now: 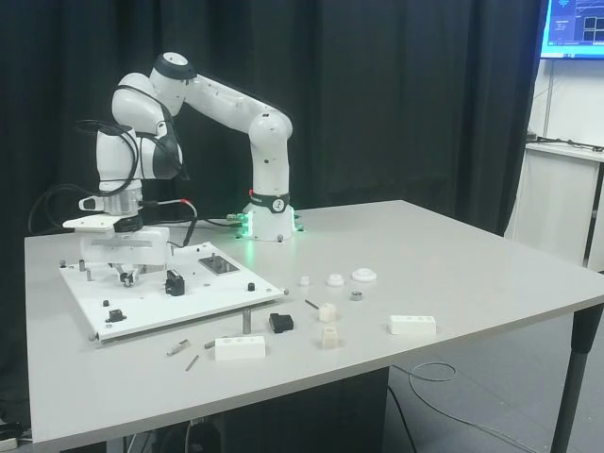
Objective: Remove BNC.
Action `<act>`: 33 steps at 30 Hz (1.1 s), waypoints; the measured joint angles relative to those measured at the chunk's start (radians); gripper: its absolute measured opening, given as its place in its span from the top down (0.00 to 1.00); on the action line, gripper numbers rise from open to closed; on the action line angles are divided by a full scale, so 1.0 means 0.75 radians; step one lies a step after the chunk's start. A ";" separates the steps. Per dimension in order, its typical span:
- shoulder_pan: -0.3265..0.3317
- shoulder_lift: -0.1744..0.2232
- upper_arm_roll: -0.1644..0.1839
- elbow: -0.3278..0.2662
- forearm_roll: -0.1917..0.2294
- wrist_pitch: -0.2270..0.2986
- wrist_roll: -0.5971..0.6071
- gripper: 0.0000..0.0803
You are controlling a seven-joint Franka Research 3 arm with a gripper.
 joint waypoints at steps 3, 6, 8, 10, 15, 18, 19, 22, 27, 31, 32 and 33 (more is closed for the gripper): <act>0.000 0.000 0.000 0.000 0.000 0.000 -0.067 0.85; -0.001 0.001 0.000 0.000 0.000 0.000 -0.126 0.85; -0.001 0.001 0.000 0.000 0.000 0.000 -0.164 0.85; -0.001 0.001 0.000 0.000 0.000 0.000 -0.199 0.85; -0.002 0.001 0.000 0.000 0.000 0.000 -0.283 0.85; -0.002 0.001 0.000 0.000 0.000 0.000 -0.336 0.85; -0.002 0.001 0.000 0.001 0.000 0.000 -0.358 0.85; -0.002 0.001 0.000 0.001 0.000 0.000 -0.430 0.85; -0.002 0.001 0.000 0.003 0.000 -0.001 -0.590 0.85; -0.002 0.001 0.000 0.004 0.000 -0.001 -0.706 0.85; -0.002 0.001 0.000 0.005 0.000 -0.001 -0.732 0.85; -0.002 0.001 0.000 0.005 0.000 -0.001 -0.757 0.85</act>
